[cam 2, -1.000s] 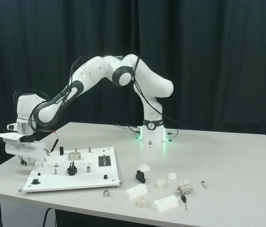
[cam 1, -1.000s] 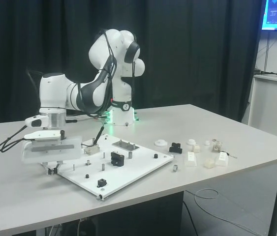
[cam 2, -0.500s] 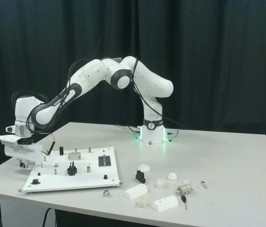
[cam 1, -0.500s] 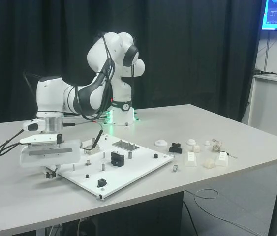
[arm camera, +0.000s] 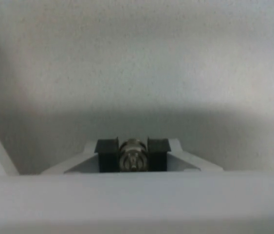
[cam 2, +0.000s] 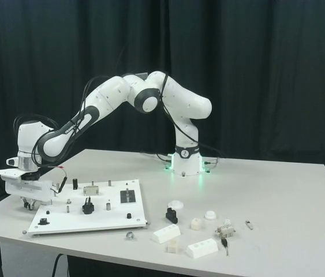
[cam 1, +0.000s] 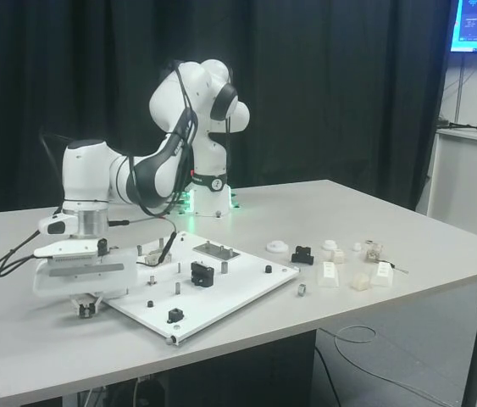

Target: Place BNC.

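The gripper (arm camera: 134, 161) is closed on the BNC connector (arm camera: 134, 157), whose metal barrel sits clamped between the two black fingertips (arm camera: 107, 155) in the wrist view. In the room views the gripper (cam 1: 85, 307) hangs low over the grey table (cam 1: 323, 212), just beside the outer edge of the white board (cam 1: 221, 288) and not over it. The connector is close to the table, but contact cannot be judged.

If the connector is let go here, it would likely land on bare table and, being round, could roll off toward the table's edge. A further descent risks pressing it hard into the table.

The camera housing hides most of the gripper in both room views, and the wrist view shows only table beneath, with no socket or mount in sight.
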Robot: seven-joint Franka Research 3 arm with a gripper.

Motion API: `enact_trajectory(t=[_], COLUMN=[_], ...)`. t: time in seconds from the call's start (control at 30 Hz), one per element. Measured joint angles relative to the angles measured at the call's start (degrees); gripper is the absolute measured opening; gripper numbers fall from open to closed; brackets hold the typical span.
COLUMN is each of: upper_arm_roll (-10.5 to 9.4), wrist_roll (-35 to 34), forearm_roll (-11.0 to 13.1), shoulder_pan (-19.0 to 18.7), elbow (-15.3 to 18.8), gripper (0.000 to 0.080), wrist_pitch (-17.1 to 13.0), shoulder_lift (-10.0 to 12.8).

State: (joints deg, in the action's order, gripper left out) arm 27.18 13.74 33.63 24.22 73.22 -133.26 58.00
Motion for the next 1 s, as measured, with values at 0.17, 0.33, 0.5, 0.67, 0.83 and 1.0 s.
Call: enact_trajectory(t=[0.17, 0.33, 0.5, 0.67, 0.83, 1.0], upper_arm_roll=[0.00, 0.00, 0.02, 0.15, 0.60, 1.51], wrist_roll=[0.0, 0.0, 0.0, -0.4, -1.8, -3.6], forearm_roll=[0.0, 0.0, 0.0, 0.0, 0.0, 0.0], shoulder_pan=[0.1, 0.2, 0.2, 0.3, 0.3, 0.2], elbow=[-0.8, -1.4, -1.6, -2.0, -3.1, -4.6], gripper=[0.0121, 0.0121, 0.0121, 0.0295, 0.0638, 0.0760], wrist_pitch=[0.0, 0.0, 0.1, 0.6, 2.1, 4.3], shoulder_lift=[0.7, 1.3, 1.4, 1.4, 1.4, 1.3])
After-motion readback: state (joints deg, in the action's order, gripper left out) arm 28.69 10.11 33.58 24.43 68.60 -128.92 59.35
